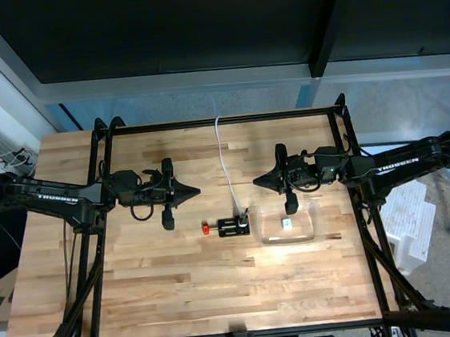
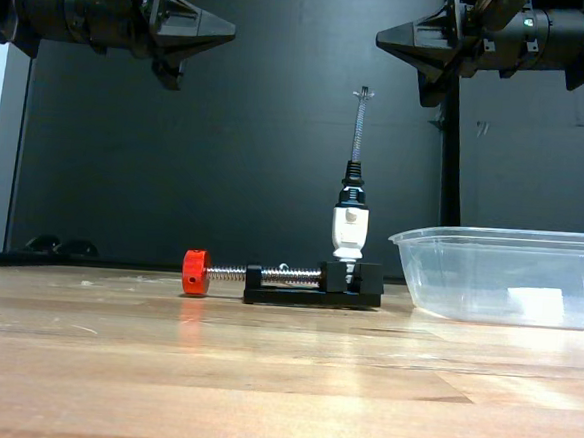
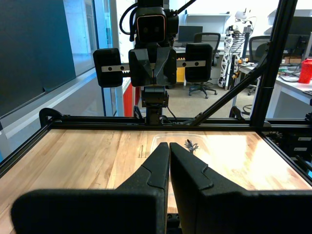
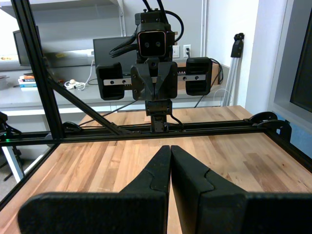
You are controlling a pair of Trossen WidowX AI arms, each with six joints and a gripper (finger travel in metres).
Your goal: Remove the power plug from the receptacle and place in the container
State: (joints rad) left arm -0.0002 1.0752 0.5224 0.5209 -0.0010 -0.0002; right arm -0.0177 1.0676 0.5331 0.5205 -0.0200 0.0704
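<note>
Tabletop [image 1: 143,306]: pale wooden planks are carrying every item, with black framing [image 1: 220,121] running along the sides and the far edge.

Receptacle [image 1: 231,226]: the black block is lying flat near the middle of the tabletop, closer to the near edge than either arm. Its red tip [image 1: 205,228] is pointing toward the left arm's side. Its white face [image 2: 348,228] is standing upright at the end nearest the container.

Power plug [image 2: 350,193]: it is sitting in the receptacle, standing upright on top of the white face. Its thin cord stub is rising straight up, and both grippers are hanging well apart from it.

Container [image 1: 289,224]: the clear tray is resting flat on the tabletop just beside the receptacle, on the right arm's side. A small white label [image 1: 286,223] is showing on its floor.

Left gripper [image 1: 198,191]: it is hovering high above the tabletop, left of the receptacle and a little beyond it. It is pointing inward at the other arm, with its jaws pressing together on nothing.

Right gripper [image 1: 255,183]: it is hovering at about the same height, over the container's far left corner, facing the left gripper. Its jaws are likewise pressing together on nothing.

White cable [image 1: 226,160]: it is leading from the receptacle away toward the far edge, passing between the two gripper tips in the high view.
</note>
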